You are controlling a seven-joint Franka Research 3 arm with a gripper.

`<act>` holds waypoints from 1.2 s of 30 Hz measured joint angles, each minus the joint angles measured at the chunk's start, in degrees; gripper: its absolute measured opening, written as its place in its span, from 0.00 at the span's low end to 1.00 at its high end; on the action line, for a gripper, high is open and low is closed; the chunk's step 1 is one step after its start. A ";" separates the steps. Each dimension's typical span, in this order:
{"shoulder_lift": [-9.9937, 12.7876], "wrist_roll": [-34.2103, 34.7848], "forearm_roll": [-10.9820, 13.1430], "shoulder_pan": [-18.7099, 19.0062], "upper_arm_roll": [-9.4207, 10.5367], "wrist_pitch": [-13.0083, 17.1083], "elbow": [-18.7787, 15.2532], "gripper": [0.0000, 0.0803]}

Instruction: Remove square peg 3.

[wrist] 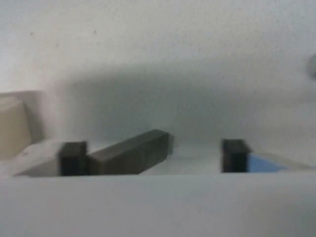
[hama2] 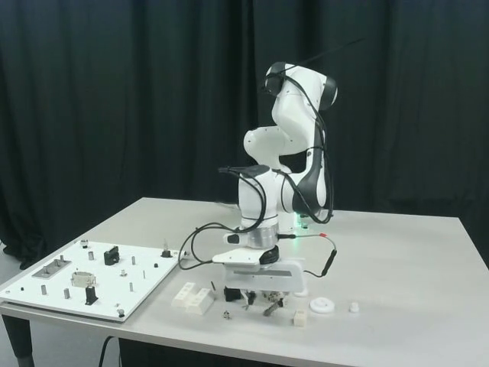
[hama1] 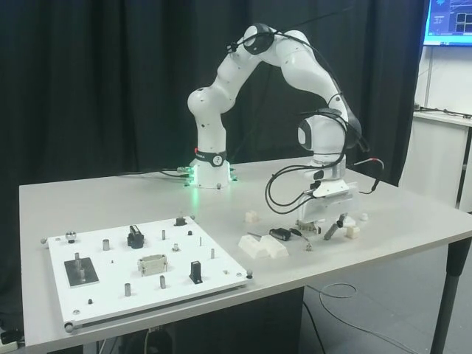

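White arm's two-finger gripper [wrist: 154, 157] sits low over the grey table [hama1: 413, 214], well apart from the white peg board [hama1: 140, 269], jaws spread with the grey square metal peg [wrist: 131, 153] lying against one finger, so peg looks already out; next move is probably backing off.

Watching from second room camera: white arm [hama2: 286, 164] folding down low over grey table [hama2: 397, 260], gripper [hama2: 256, 300] hanging just above surface. White blocks [hama2: 192, 297] lying beside it, white board [hama2: 84, 279] (studded with small black and grey parts) sitting well apart near table corner. White ring [hama2: 322, 306] resting near gripper's other side.
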 joint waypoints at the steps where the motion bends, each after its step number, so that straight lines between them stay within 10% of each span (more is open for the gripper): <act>1: -0.14 0.16 -0.09 0.07 0.00 0.00 -0.09 0.15; 2: -0.31 0.30 -0.19 0.12 0.00 0.00 -0.19 0.89; 36: -5.18 5.02 -7.41 0.53 -1.86 0.08 -2.93 1.00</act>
